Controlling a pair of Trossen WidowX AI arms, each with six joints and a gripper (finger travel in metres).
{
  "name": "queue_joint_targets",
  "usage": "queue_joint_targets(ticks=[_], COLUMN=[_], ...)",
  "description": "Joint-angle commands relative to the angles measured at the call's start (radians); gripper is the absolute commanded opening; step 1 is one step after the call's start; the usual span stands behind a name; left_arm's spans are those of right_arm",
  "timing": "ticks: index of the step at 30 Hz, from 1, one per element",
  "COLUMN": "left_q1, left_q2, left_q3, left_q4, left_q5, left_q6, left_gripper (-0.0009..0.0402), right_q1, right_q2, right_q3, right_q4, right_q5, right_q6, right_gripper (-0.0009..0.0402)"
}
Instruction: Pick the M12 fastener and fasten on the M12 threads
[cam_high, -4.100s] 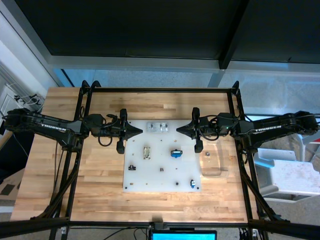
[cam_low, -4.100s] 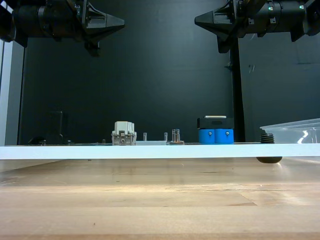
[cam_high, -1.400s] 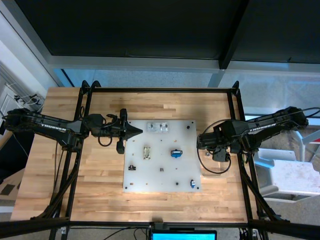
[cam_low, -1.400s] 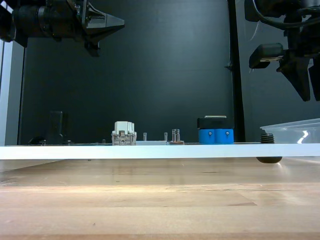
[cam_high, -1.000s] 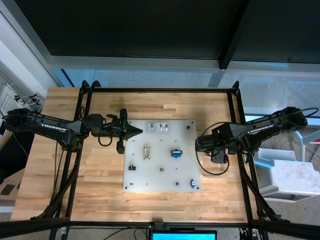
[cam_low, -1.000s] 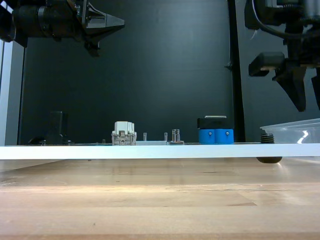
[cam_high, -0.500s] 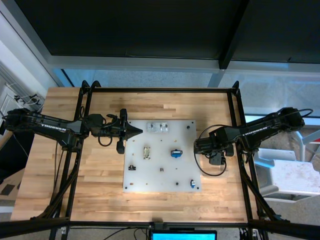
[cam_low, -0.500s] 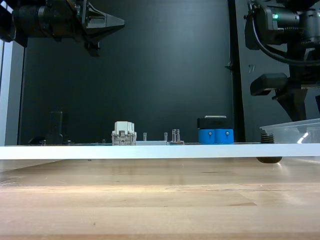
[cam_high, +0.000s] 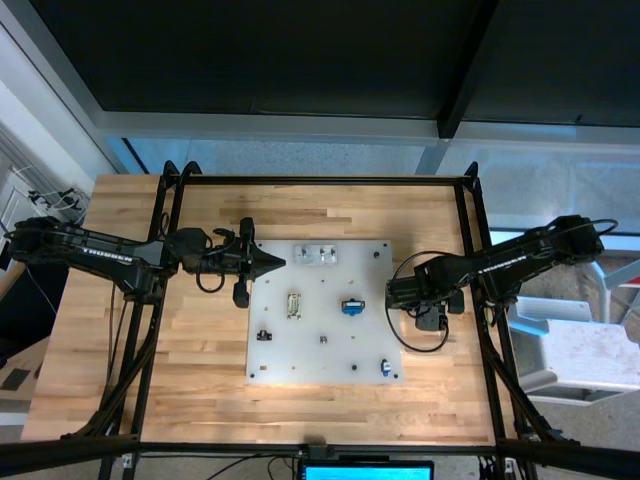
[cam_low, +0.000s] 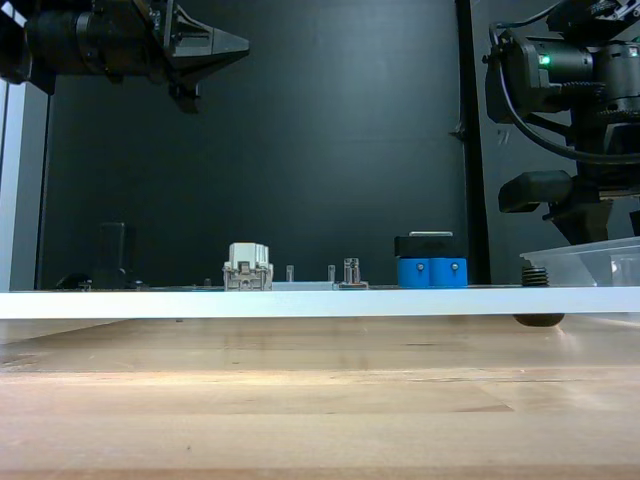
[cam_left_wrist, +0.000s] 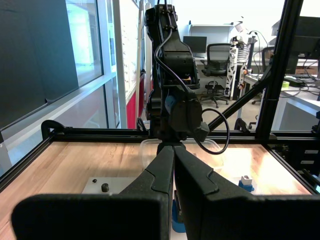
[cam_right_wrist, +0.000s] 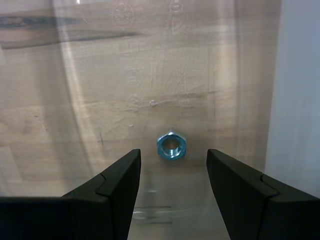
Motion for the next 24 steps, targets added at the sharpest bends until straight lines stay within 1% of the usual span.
queue_joint_targets(ticks=[1, 10, 24], left_q1=[0.0, 0.0, 0.0], left_q2=[0.0, 0.0, 0.0], left_q3=[0.0, 0.0, 0.0], left_q4=[0.0, 0.0, 0.0], left_q5=[0.0, 0.0, 0.0], left_q6=[0.0, 0.0, 0.0], left_gripper=[0.0, 0.0, 0.0], right_q1=[0.0, -0.001, -0.002], right_q2=[0.0, 0.0, 0.06], right_q3=[-0.011, -0.039, -0.042], right_q4=[0.018, 0.04, 0.084], right_q5=[0.0, 0.0, -0.002], right_q6=[-0.013, -0.012, -0.011], right_gripper=[0.0184, 0.0184, 0.0182])
